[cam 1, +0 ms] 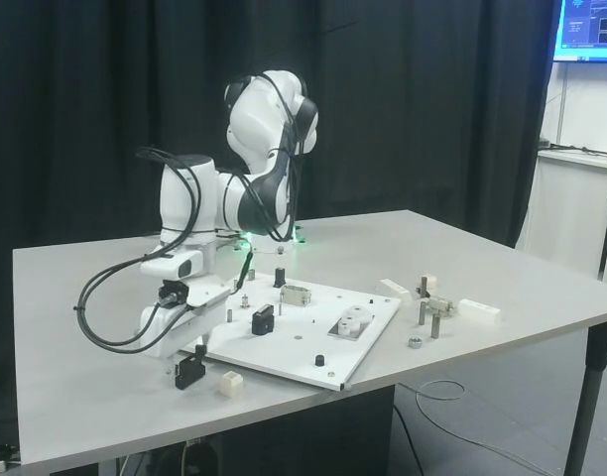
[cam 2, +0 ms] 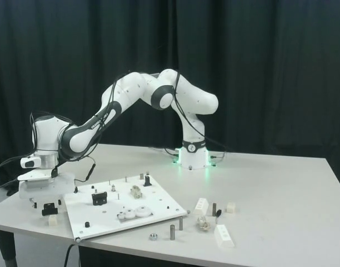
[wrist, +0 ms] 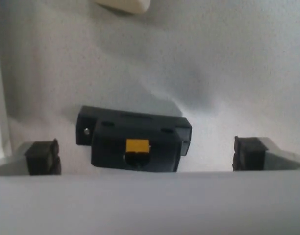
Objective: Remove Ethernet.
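Spread wide, the gripper [wrist: 145, 156] hovers with both fingertips [wrist: 42, 157] clear of the black Ethernet connector block [wrist: 135, 142], which lies on the grey table [cam 1: 85, 297] just off the white assembly board's [cam 2: 159, 207] edge. Judging by that, the block already sits off the board; the next move is probably lifting the arm [cam 2: 131, 92] away.

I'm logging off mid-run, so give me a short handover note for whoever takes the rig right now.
Gripper: open, holding nothing, low over the grey table beside the white board.
Black Ethernet part: lying on the table, off the board, between the open fingers, untouched by either.
Done: the part is off the board.
Left: probably only to lift the arm away; a small white block lies close by.
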`<state>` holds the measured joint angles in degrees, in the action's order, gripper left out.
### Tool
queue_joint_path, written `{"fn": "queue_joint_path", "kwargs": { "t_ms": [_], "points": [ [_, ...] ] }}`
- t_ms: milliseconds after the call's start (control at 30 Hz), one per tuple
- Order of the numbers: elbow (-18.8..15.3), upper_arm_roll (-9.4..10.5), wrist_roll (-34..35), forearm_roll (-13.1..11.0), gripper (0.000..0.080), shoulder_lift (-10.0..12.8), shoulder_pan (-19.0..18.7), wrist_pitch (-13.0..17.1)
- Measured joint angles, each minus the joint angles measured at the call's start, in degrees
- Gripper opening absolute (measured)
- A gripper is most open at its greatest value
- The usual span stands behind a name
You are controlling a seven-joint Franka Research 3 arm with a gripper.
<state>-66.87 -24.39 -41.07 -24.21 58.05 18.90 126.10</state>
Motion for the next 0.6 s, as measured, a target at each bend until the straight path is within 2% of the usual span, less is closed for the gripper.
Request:
{"fn": "queue_joint_path", "kwargs": {
  "t_ms": [167, 233, 600],
  "points": [
    [0.90, -0.13, 0.00, 0.00, 0.0766, 0.00, 0.20, -1.28],
    [1.38, -0.21, 0.00, 0.00, 0.0797, 0.00, 0.28, -2.09],
    [3.67, -1.09, 0.00, 0.00, 0.0799, 0.00, 0.33, -5.59]
  ]
}}
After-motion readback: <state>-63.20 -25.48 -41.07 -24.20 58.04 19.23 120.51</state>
